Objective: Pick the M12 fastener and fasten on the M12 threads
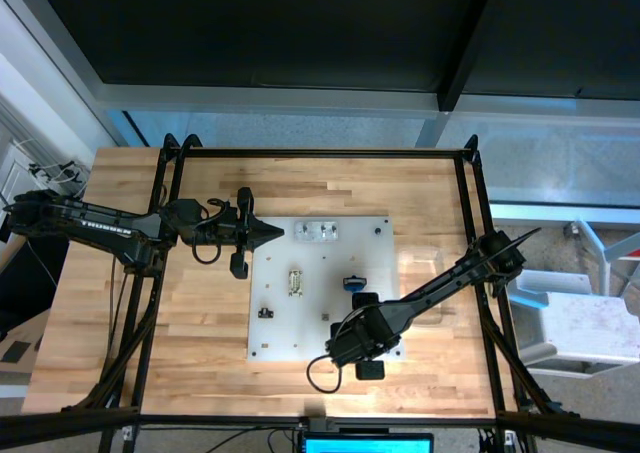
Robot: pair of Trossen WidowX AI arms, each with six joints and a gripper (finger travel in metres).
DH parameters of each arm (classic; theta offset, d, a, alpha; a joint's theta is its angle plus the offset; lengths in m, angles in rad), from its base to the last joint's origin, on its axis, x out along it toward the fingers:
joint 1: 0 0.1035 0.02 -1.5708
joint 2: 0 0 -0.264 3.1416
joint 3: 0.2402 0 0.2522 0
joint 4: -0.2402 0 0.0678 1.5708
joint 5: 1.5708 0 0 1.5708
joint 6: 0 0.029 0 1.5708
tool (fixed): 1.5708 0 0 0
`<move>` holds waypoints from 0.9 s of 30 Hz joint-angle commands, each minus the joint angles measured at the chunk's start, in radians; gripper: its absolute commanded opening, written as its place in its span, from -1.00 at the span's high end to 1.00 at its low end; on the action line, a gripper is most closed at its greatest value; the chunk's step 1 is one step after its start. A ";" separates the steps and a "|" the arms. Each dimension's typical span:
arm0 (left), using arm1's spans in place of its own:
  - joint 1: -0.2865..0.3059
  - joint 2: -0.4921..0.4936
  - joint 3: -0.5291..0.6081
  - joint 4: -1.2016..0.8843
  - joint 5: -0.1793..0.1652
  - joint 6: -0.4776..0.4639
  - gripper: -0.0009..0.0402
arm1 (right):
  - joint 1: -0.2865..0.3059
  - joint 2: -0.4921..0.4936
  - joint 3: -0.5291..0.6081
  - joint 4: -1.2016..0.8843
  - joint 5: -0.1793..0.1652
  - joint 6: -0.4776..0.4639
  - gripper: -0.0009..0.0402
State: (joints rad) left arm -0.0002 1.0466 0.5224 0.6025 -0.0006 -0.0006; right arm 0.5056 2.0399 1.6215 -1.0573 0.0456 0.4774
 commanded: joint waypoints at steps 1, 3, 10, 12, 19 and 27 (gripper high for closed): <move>0.000 0.000 0.000 0.000 0.000 0.000 0.96 | 0.003 0.002 -0.014 0.030 -0.021 0.002 0.96; 0.000 0.000 0.000 0.000 0.000 0.000 0.96 | 0.003 0.002 -0.023 0.034 -0.020 0.004 0.96; 0.000 0.000 0.000 0.001 0.000 0.000 0.96 | 0.003 0.002 -0.026 0.033 -0.011 0.005 0.96; 0.000 0.000 0.000 0.000 0.000 0.000 0.96 | 0.003 0.002 -0.026 0.034 -0.011 0.004 0.96; 0.000 0.000 0.000 0.000 0.000 0.000 0.96 | 0.003 0.002 -0.030 0.037 -0.052 0.002 0.96; 0.000 0.000 0.000 0.001 0.000 0.000 0.96 | 0.005 -0.017 -0.030 0.023 -0.216 -0.040 0.96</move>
